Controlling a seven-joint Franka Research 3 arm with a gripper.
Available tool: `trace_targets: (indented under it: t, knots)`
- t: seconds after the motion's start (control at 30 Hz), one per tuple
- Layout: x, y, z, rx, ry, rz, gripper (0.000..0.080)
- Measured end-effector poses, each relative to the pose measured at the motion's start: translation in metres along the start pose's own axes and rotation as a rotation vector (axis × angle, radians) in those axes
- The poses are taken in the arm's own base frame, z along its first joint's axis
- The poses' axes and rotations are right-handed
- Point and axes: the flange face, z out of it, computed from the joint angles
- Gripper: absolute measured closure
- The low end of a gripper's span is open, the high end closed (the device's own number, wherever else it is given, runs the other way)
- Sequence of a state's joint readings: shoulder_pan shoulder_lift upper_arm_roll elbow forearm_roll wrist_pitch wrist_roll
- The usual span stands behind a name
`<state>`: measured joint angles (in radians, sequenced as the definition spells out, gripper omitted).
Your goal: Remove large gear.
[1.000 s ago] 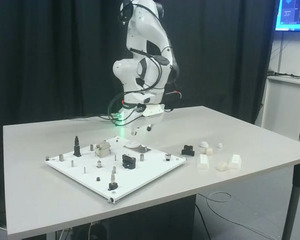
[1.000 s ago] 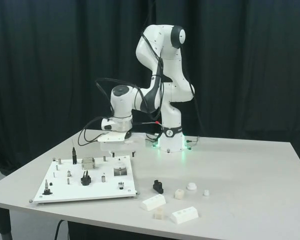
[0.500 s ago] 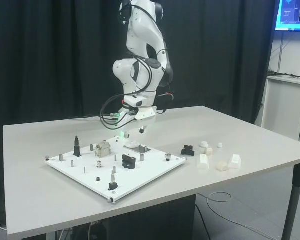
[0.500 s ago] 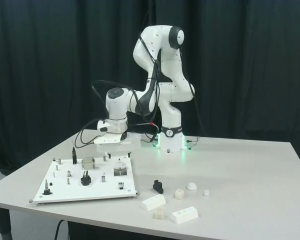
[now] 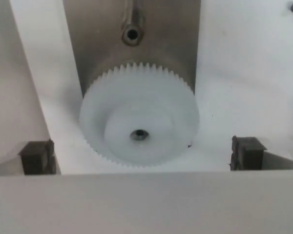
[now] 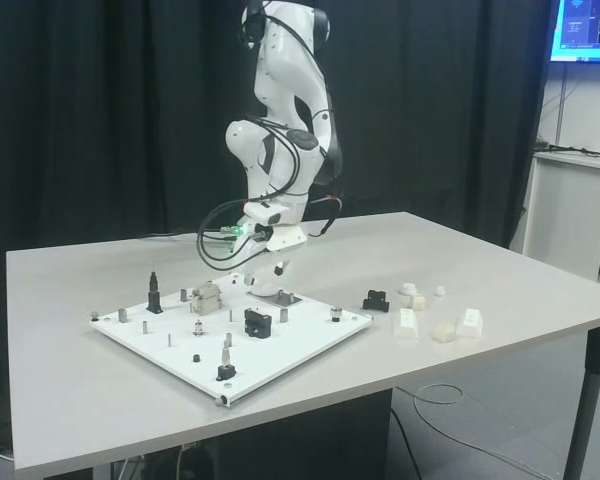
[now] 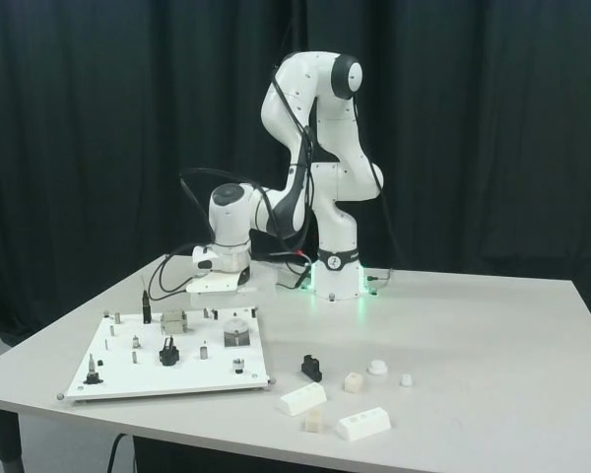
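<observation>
The large gear (image 5: 139, 122) is white and toothed, with a small centre hole. It lies flat on a grey metal plate (image 5: 132, 48) set into the white board (image 6: 300, 345). My gripper (image 5: 142, 155) is open, with one dark fingertip on each side of the gear and apart from it. In the first room view the gripper (image 6: 265, 275) hangs just above the gear (image 6: 268, 291), which it mostly hides. From the second room camera, the gripper (image 7: 228, 313) sits low over the gear (image 7: 235, 327) at the board's (image 7: 128, 379) far right part.
The board carries several pegs, a metal block (image 6: 207, 297) and black parts (image 6: 257, 322) (image 6: 154, 292). Beside the board lie a black clip (image 6: 376, 300), white blocks (image 6: 407, 323) (image 6: 470, 322) and small white pieces (image 7: 377, 368). The arm's base (image 7: 337, 276) stands behind the board.
The arm has swung toward the board and come down. The gripper, earlier higher and behind the gear, now straddles it, still open.
</observation>
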<state>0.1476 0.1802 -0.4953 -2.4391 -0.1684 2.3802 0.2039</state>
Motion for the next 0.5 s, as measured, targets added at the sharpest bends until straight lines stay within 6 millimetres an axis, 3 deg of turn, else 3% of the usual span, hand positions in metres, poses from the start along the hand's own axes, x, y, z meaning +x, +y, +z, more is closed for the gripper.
trace_targets:
  t: [0.5]
  knots:
    - [-0.005, -0.002, 0.018, -0.002, -0.016, -0.004, 0.0003]
